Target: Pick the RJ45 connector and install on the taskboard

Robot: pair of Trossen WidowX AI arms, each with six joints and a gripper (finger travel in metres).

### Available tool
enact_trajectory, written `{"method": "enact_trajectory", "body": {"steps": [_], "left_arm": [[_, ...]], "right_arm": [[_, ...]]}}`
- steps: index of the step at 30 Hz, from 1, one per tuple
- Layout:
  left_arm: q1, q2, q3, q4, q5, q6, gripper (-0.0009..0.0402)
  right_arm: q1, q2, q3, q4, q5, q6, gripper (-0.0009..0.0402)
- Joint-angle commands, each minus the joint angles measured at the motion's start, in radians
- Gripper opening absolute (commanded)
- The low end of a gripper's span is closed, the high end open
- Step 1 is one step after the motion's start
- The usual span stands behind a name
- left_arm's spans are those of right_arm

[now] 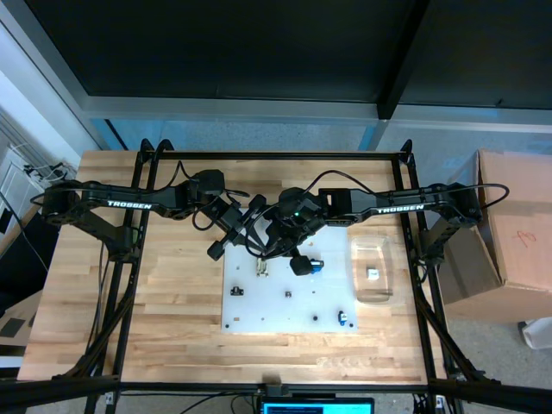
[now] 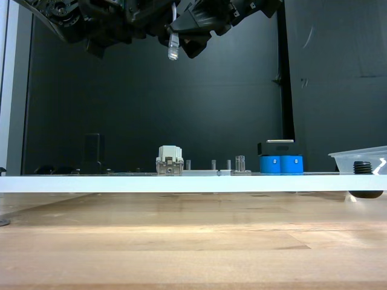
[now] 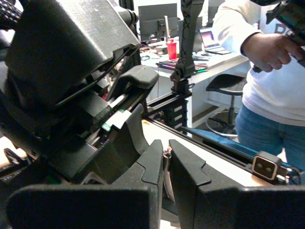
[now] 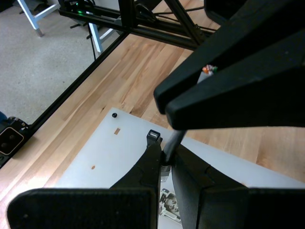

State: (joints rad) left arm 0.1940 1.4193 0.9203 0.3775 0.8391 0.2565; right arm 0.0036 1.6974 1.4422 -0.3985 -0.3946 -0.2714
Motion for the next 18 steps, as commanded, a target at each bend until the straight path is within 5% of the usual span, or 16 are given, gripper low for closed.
{"method": "enact_trajectory", "body": {"steps": [1,18], "left_arm": [[0.001,0.000,0.003,0.032,-0.027,-0.042,0.0002],[0.003,-0.009,0.002,-0.006,-0.047,-0.102,0.0073]], "right_arm": [[0.001,0.002,-0.002,-0.008,-0.001,0.001,0.0000],[0.001,-0.018,-0.003,-0.039,0.023,0.055,0.0000]]}}
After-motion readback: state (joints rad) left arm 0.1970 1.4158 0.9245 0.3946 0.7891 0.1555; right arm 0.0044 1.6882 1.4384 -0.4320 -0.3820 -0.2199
